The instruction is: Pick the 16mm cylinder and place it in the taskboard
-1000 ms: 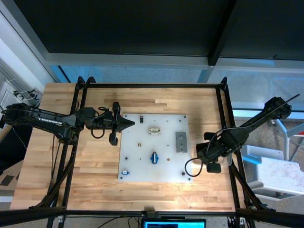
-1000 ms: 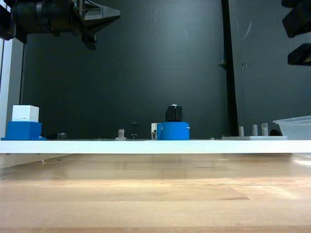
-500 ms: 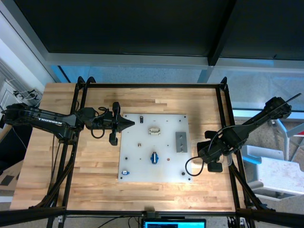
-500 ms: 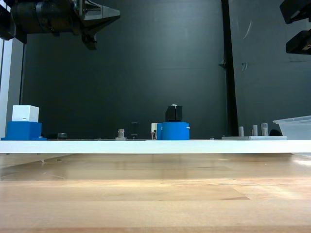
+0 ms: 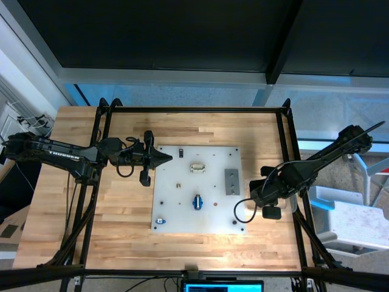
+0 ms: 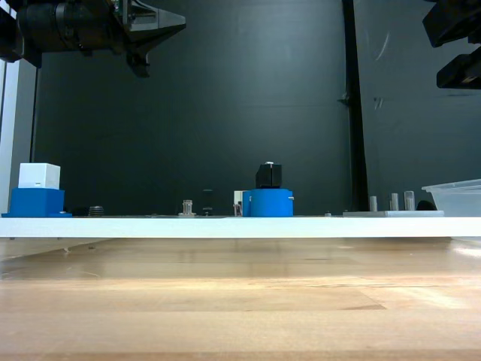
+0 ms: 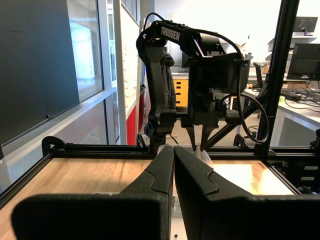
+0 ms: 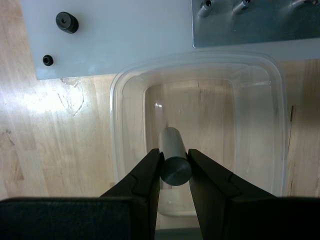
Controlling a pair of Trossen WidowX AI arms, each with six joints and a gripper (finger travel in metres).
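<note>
The right gripper (image 8: 174,156) is held over the clear plastic bin (image 8: 117,100), pinching the short dark grey 16mm cylinder (image 8: 172,142); the left gripper (image 7: 173,152), pressed together, is raised at the edge of the flat white taskboard (image 5: 182,210)

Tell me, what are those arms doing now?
Right end effector shut on 16mm cylinder, above clear bin. Left end effector shut, parked high over taskboard left edge. Nothing seen blocking.
</note>
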